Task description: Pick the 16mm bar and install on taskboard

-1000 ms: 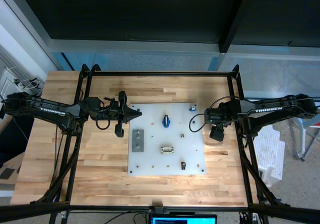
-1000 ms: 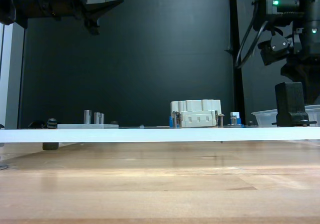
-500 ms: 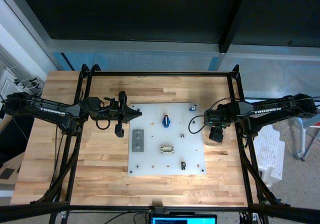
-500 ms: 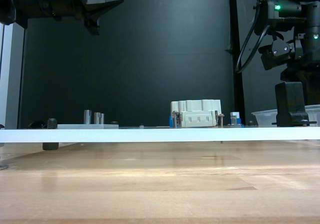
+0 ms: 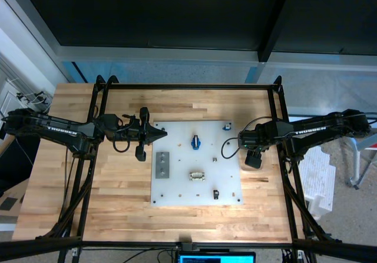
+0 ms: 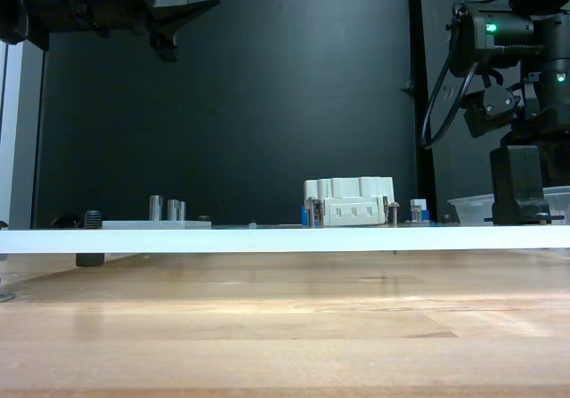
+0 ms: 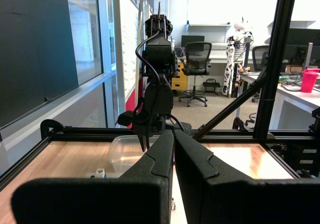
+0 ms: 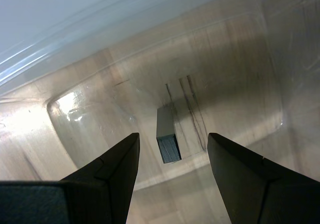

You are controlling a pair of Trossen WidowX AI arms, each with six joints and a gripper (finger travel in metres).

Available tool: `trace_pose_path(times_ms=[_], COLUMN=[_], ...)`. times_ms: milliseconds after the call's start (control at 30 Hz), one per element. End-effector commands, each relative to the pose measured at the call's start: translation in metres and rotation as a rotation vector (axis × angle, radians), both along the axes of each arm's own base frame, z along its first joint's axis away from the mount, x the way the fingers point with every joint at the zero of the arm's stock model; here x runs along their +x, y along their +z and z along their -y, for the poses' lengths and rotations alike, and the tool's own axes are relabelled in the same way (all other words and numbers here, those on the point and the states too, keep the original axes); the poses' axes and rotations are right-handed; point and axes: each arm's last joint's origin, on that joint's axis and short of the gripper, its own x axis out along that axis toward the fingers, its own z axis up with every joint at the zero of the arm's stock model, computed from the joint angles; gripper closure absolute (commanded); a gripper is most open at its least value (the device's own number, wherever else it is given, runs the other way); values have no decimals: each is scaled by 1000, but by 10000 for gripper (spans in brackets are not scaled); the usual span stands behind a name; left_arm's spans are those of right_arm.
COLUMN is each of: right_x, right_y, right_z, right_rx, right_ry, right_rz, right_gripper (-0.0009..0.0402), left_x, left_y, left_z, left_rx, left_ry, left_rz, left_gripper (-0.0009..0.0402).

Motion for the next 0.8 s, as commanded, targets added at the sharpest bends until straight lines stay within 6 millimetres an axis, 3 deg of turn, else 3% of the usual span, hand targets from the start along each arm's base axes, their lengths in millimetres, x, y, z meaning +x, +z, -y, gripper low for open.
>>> trace_pose_path(times_ms=[33, 800], right_x=[0, 4], right_y=[-1, -9], right_z=[0, 0], right_rx=[0, -5], right_ry=[-6, -7], right_rz=[1, -25], right_gripper=[206, 221], left_x=[0, 0], left_y=[0, 0], left_z=[0, 0], left_rx=[0, 0], left_ry=[0, 0], left_rz=[0, 0], left_gripper=[393, 393])
